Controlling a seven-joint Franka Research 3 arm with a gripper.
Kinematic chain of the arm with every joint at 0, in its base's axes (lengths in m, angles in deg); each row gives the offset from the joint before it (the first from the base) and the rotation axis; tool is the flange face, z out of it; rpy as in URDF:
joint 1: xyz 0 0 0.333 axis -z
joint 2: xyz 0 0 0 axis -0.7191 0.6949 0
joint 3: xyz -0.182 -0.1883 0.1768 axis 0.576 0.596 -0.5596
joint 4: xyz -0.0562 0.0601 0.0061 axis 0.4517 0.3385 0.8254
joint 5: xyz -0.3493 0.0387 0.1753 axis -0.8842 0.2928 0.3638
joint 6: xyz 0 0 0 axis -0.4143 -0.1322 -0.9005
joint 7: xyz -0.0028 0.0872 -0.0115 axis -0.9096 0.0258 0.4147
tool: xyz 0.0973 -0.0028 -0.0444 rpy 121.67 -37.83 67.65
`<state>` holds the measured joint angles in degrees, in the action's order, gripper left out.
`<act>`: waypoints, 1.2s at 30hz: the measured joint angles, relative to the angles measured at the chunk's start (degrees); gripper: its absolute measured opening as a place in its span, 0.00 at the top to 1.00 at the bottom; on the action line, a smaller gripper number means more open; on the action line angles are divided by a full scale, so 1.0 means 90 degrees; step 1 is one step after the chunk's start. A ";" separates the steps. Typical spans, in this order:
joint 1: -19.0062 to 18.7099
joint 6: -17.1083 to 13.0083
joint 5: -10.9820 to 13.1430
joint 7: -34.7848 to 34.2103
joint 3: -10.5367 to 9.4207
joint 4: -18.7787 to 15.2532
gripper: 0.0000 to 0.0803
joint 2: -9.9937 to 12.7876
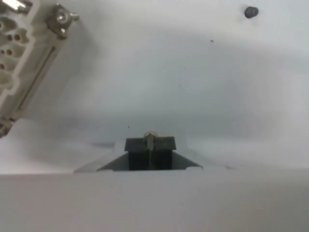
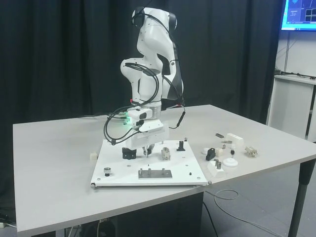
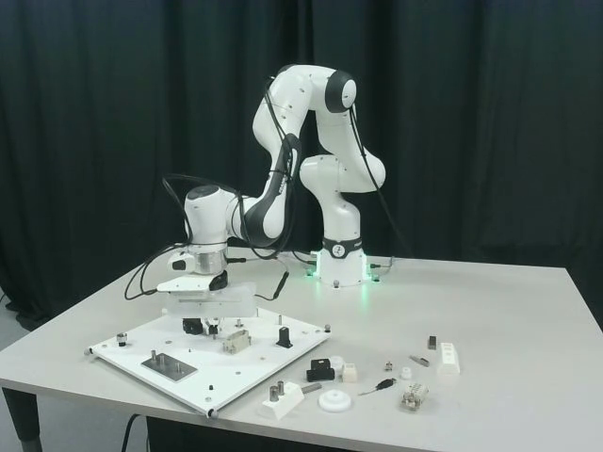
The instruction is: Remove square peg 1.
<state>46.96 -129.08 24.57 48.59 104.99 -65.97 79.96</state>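
Gripper (image 1: 150, 153): lower part hidden behind the white wrist housing in wrist view; too small in both room views to tell open or shut.
Peg: held item between the fingers too blurred in wrist view to identify as square peg 1.
Connector (image 1: 24, 58): cut off by the edge in wrist view.
Board (image 2: 118, 177): part under the gripper hidden by the arm in both room views.
Small parts beside the board (image 3: 377, 377): too small to name.

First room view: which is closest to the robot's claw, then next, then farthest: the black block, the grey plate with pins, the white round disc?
From the gripper:
1. Black block, right beside it on the white board.
2. Grey plate with pins, at the board's front edge.
3. White round disc, off the board, on the table.
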 joint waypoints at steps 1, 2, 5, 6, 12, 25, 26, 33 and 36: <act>0.0000 0.0000 0.0000 -0.0018 0.0000 0.0000 0.97 0.0000; 0.0000 0.0000 0.0000 -0.0036 0.0000 0.0000 0.97 0.0000; 0.0000 0.0000 0.0000 -0.0105 0.0000 0.0000 0.97 0.0000; 0.0000 -0.0001 0.0000 -0.0136 0.0000 0.0000 0.97 0.0000; -0.0001 -0.0002 0.0000 -0.0379 0.0000 0.0000 0.97 0.0000; -0.0011 -0.0002 -0.0012 -0.0188 0.0001 0.0000 0.97 -0.0001; -0.0011 -0.0002 -0.0012 -0.0109 0.0001 0.0000 0.97 -0.0001; -0.0011 -0.0002 -0.0012 0.0170 0.0001 0.0000 0.97 -0.0002; -0.0011 -0.0002 -0.0013 0.0292 0.0002 0.0000 0.97 -0.0002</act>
<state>46.87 -129.10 24.46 51.22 105.00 -65.98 79.95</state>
